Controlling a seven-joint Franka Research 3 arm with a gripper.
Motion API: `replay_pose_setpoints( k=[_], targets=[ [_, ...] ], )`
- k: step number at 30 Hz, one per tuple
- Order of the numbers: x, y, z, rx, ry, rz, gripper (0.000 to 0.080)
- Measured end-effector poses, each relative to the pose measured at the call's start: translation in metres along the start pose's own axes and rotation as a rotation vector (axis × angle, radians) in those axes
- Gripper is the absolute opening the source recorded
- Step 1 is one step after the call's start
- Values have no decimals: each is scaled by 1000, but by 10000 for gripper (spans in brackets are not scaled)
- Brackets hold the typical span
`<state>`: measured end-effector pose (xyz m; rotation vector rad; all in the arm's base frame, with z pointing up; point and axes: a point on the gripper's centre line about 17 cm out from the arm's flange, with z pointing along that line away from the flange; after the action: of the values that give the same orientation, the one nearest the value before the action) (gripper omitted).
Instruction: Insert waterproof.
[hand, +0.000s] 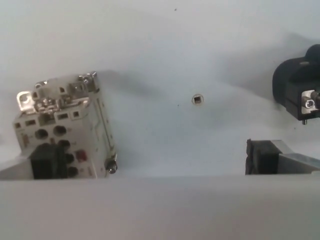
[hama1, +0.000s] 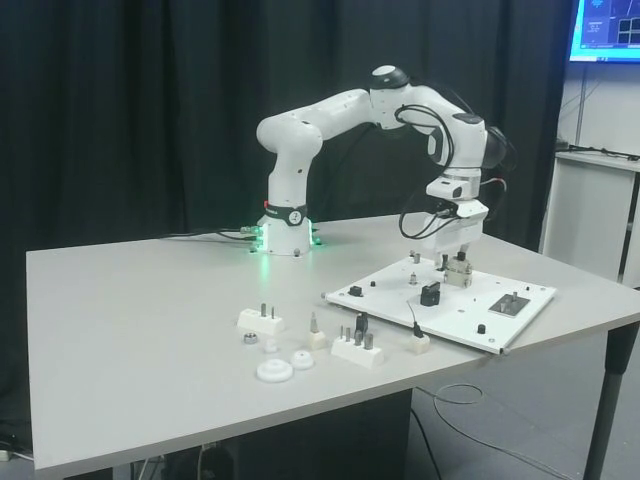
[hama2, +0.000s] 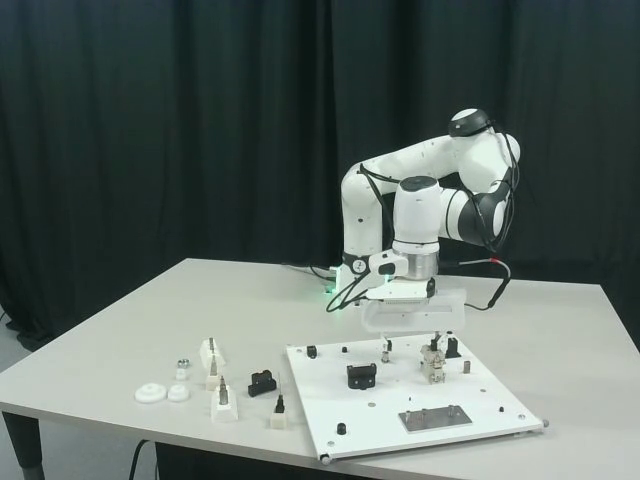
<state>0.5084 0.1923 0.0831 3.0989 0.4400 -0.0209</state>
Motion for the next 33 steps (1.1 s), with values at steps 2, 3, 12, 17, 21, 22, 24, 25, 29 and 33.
replay_pose_setpoints(
  k=[2, 3, 12, 17, 21, 22, 24, 25, 29, 33],
  targets=[
    [0, 1, 0, -2, -2, -2, 800],
    [-1, 1, 0, -3, -2, -3, 800],
    [-2, 3, 0, -10, -9, -9, 800],
    [-3, 3, 0, -10, -10, -10, 800],
    [-3, 3, 0, -10, -11, -10, 800],
    [-3, 3, 0, -10, -11, -10, 800],
    [-3, 3, 0, -9, -11, -11, 800],
    [-3, 3, 0, -9, -11, -11, 800],
    [-3, 3, 1, -9, -11, -13, 800],
    [-3, 3, 1, -9, -12, -13, 800]
  ],
)
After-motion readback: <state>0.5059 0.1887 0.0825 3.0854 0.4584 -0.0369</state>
